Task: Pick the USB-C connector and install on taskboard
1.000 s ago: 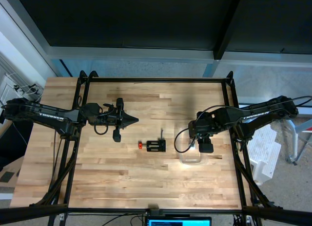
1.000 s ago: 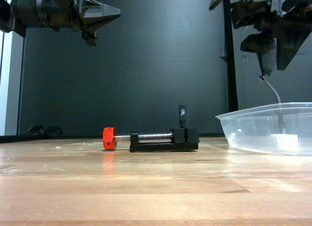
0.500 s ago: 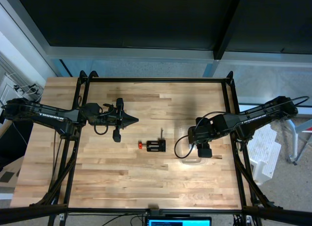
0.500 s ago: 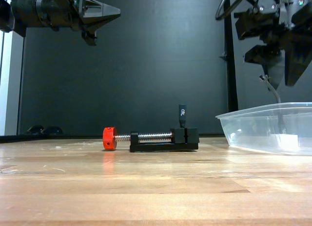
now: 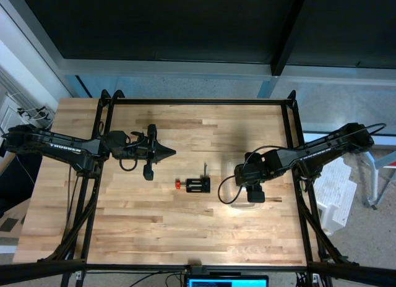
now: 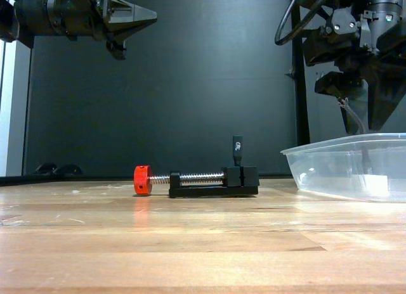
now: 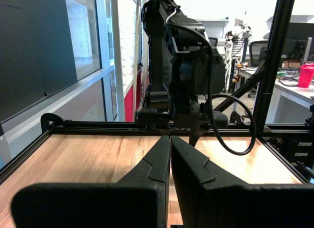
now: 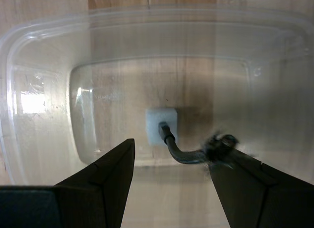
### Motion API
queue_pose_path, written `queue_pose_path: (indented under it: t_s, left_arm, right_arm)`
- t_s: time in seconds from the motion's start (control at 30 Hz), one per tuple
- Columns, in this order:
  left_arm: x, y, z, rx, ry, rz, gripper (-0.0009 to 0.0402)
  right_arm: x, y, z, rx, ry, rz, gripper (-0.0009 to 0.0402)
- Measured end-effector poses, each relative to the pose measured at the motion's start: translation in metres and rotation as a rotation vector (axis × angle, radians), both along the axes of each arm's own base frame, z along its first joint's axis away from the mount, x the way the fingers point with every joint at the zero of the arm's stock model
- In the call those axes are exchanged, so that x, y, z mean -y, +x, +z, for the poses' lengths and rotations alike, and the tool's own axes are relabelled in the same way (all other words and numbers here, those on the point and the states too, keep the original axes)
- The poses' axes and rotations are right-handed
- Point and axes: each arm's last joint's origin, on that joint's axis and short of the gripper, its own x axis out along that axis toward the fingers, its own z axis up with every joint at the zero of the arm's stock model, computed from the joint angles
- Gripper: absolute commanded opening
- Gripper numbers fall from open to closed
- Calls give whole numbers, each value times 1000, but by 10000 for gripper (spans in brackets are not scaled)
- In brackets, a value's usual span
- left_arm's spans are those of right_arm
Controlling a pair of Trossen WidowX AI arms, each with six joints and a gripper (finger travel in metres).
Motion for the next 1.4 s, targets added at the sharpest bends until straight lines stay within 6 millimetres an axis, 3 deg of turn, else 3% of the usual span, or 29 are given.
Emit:
queue_pose_path:
  t_s: [0.77, 1.4]
  left_arm:
    - [0, 0, 0, 0, 0, 0, 0]
    - [0, 0, 0, 0, 0, 0, 0]
  right_arm:
    - [2, -4, -28, 38, 9, -4, 169]
    - [2, -5, -29, 35, 5, 0, 65]
